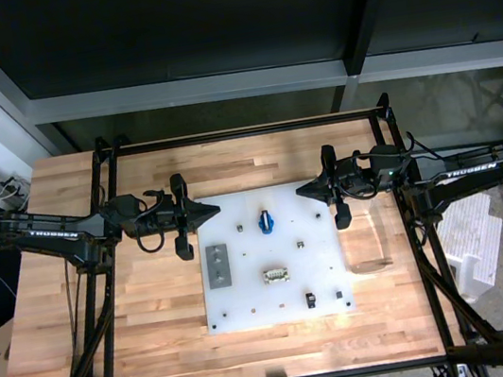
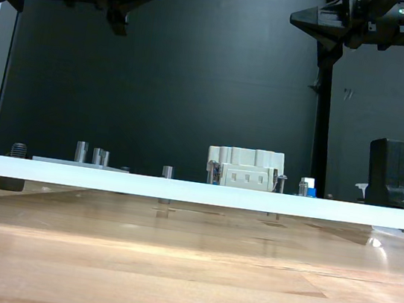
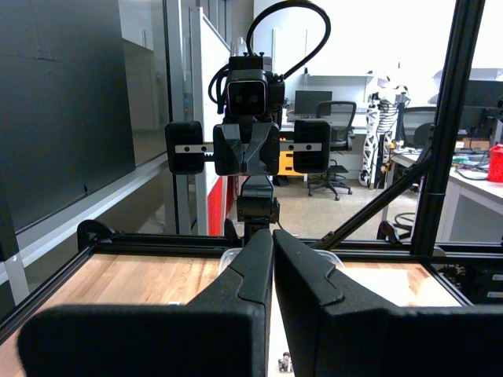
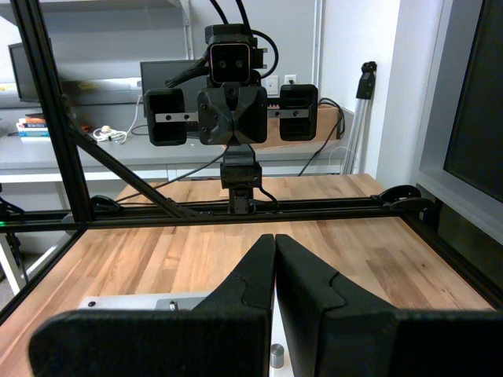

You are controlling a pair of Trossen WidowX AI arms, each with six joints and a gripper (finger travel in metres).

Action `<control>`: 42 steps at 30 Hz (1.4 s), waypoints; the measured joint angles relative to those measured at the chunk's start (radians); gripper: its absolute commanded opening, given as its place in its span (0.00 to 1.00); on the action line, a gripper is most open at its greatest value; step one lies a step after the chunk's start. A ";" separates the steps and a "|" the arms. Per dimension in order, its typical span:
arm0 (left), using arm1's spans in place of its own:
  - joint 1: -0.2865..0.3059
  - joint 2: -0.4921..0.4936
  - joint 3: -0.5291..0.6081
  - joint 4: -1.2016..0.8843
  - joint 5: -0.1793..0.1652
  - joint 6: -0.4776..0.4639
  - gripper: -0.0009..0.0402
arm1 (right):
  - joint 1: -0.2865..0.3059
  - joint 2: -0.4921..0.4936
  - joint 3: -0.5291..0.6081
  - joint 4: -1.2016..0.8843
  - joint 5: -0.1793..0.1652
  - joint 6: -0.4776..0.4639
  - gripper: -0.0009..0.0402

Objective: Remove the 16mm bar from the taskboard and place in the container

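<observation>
Position of 16mm bar (image 1: 298, 222): upright on the taskboard (image 1: 248, 289) among small grey studs, right of the blue knob (image 1: 265, 221); which stud it is cannot be told for certain. Container (image 1: 382, 242) sits on the table (image 1: 160, 337) just beside the board's right edge. Left gripper (image 1: 215, 210) and right gripper (image 1: 302, 190) hang above the board's far corners, tips facing, each with fingers pressed together on nothing.

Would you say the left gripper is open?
Shut: left gripper fingers meet; it and the right gripper hover above the taskboard's far edge.
</observation>
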 measured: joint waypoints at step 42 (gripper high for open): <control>0.000 0.000 0.000 0.000 0.000 0.000 0.02 | 0.318 0.127 0.214 -0.707 0.026 0.217 0.02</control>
